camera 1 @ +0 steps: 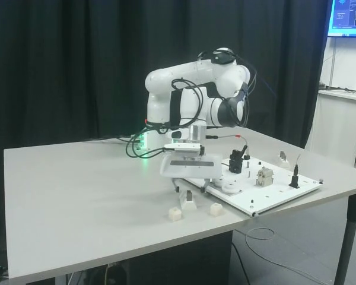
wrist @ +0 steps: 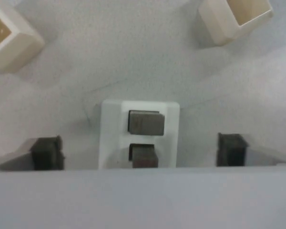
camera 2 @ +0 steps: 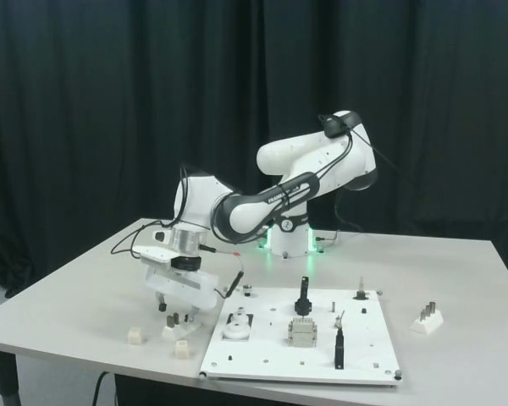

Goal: Pick square peg 3.

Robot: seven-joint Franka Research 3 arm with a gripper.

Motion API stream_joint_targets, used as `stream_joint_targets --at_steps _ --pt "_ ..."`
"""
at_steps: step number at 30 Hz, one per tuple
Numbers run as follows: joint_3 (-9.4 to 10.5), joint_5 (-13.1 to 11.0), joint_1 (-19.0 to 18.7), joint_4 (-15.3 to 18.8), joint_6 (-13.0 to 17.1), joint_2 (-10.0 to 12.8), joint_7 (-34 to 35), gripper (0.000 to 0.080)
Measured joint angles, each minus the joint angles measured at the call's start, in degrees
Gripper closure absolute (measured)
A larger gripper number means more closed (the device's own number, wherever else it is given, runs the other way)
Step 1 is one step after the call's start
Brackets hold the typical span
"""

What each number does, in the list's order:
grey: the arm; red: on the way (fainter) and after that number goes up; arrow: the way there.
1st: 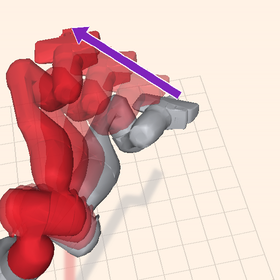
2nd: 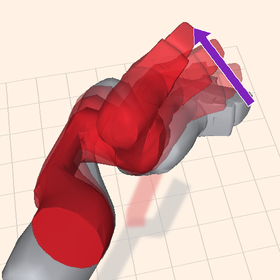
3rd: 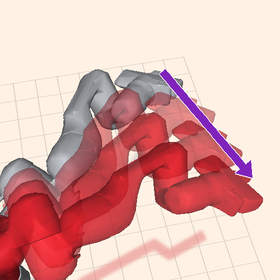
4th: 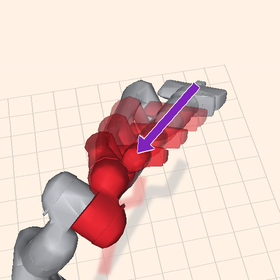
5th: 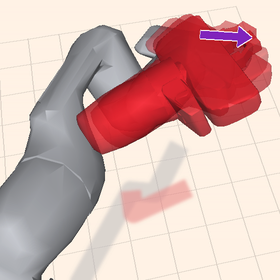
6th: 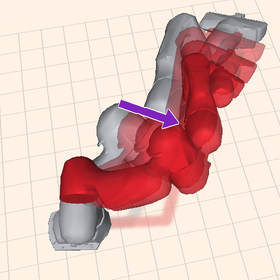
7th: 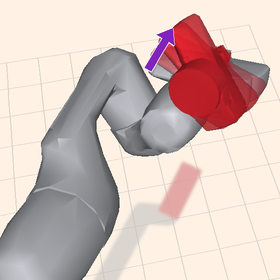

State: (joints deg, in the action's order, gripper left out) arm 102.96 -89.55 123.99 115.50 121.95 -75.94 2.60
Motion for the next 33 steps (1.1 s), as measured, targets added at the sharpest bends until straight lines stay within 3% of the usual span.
stream_joint_targets --at_steps 1,2,7,8,13,14,22,23,33 --pt "0.09 0.0 0.0 0.0 0.1 0.0 -0.2 0.0003" --pt "0.16 0.0 0.0 0.0 0.2 -0.1 -0.2 0.0122" --pt "0.36 -0.1 0.1 0.0 0.3 -0.1 -0.2 0.0122" --pt "0.39 -0.1 0.2 0.0 0.3 -0.1 -0.2 0.0288" --pt "0.61 -0.6 0.4 0.0 0.3 -0.2 -0.2 0.0288" --pt "0.65 -0.7 0.5 0.0 0.3 -0.2 -0.2 0.0468" --pt "0.78 -1.3 0.6 0.0 0.3 -0.4 -0.2 0.0468" --pt "0.78 -1.3 0.6 0.0 0.3 -0.4 -0.2 0.0691" --pt "-0.09 -1.3 0.2 0.1 0.3 -0.3 -0.1 0.0691"
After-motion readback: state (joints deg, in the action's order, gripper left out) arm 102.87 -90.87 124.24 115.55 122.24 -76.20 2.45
